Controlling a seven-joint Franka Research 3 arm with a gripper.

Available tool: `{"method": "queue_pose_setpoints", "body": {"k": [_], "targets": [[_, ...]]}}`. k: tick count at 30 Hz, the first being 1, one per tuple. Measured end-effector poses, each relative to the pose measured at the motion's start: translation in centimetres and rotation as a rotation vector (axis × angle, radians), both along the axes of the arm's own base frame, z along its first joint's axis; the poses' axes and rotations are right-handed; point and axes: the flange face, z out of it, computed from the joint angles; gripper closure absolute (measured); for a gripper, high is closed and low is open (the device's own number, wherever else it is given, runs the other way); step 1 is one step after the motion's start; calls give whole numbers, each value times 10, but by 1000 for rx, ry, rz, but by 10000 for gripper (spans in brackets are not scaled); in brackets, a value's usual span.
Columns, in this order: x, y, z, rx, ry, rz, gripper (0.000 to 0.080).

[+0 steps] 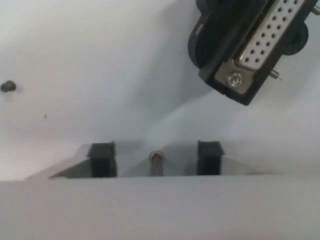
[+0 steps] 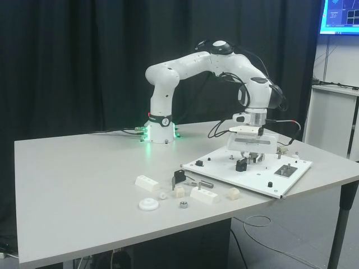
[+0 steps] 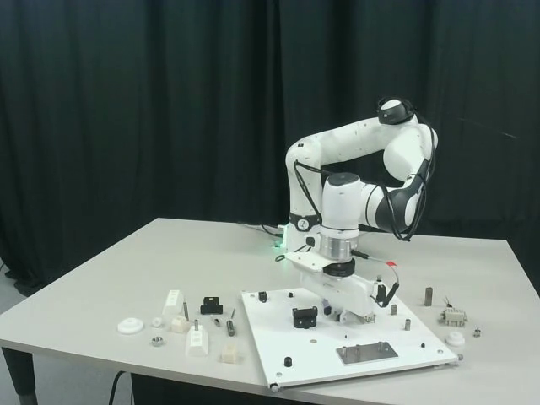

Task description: Remove square peg 1.

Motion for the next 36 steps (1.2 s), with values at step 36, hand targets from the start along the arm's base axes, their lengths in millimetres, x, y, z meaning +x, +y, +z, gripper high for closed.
{"method": "queue_pose_setpoints", "body": {"k": [36], "targets": [[-2, -2, 7, 33, 9, 30, 771]]}}
